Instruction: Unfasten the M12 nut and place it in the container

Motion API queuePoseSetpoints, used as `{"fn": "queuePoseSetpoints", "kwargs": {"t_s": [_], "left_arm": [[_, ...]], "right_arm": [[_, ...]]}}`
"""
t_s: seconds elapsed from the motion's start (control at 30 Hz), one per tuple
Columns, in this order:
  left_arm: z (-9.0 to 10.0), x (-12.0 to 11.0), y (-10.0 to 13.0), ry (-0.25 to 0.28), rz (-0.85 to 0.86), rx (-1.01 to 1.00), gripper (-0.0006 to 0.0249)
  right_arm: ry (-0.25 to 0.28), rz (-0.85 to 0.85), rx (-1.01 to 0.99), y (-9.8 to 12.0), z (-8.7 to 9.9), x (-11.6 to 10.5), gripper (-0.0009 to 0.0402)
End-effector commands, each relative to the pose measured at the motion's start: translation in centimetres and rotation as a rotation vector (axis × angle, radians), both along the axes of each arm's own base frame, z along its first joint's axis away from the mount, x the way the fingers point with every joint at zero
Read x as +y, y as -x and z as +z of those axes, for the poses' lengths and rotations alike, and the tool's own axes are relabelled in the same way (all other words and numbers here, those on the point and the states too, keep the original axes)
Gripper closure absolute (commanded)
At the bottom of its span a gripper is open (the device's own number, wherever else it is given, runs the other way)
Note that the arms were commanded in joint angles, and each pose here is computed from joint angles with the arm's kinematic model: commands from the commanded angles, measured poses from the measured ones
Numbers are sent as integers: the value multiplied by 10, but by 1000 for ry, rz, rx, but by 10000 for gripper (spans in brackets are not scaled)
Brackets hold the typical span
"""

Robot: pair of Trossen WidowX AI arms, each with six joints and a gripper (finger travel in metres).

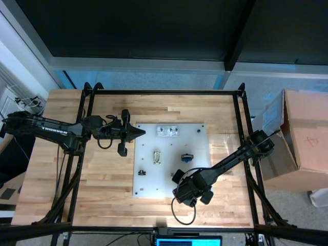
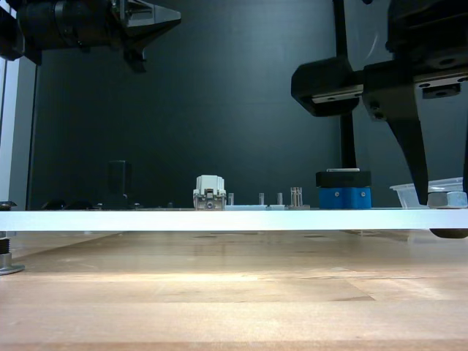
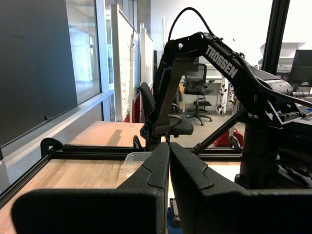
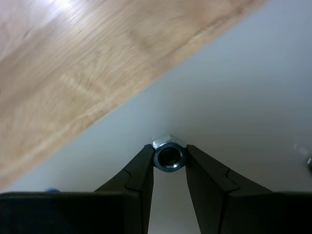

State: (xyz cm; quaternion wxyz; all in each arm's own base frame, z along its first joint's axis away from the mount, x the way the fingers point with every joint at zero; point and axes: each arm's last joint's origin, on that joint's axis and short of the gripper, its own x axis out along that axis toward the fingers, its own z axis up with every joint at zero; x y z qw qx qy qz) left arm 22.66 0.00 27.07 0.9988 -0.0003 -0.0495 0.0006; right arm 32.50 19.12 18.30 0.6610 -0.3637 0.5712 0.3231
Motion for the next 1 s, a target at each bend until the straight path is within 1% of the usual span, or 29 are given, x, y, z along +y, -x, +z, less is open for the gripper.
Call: {"fn": "queuePoseSetpoints", "kwargs": {"t_s": [0.03, 0.13, 0.23, 0.47, 0.77, 0.93, 1.0], "left_arm": [[0, 0, 0, 0, 0, -1, 243], [0, 0, 0, 0, 0, -1, 243], [0, 0, 0, 0, 0, 0, 243], [0, 0, 0, 0, 0, 0, 243], [0, 0, 0, 0, 0, 0, 243], [0, 0, 0, 0, 0, 0, 243], [0, 0, 0, 0, 0, 0, 243]], "right_arm": [[14, 122, -7, 0, 2, 0, 383], [31, 245, -8, 0, 2, 0, 378], [47, 354, -10, 0, 2, 0, 361], [69, 513, -13, 0, 2, 0, 314], [70, 523, -13, 0, 2, 0, 273], [70, 518, -10, 0, 2, 0, 238], [66, 486, -7, 1, 3, 0, 223]]}}
